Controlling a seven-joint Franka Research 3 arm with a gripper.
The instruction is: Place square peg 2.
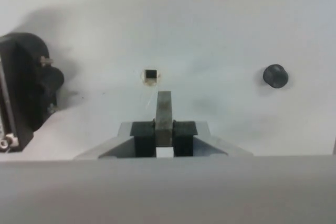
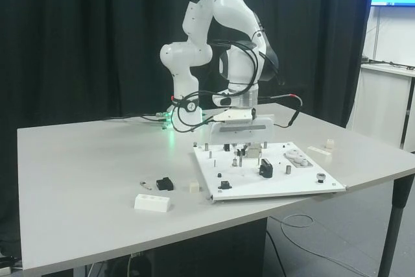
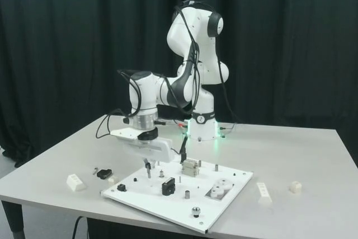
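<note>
jaws (image 1: 164, 137) clamped on square peg (image 1: 163, 116), held upright for insertion | hovering near square hole (image 1: 151, 75) in white board (image 1: 220, 35) | not yet seated

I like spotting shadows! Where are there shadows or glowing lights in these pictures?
Wrist view: the big black part casts a soft shadow across the white board. First room view: a green light glows at the white robot arm's base. Second room view: the same green glow shows there.
</note>
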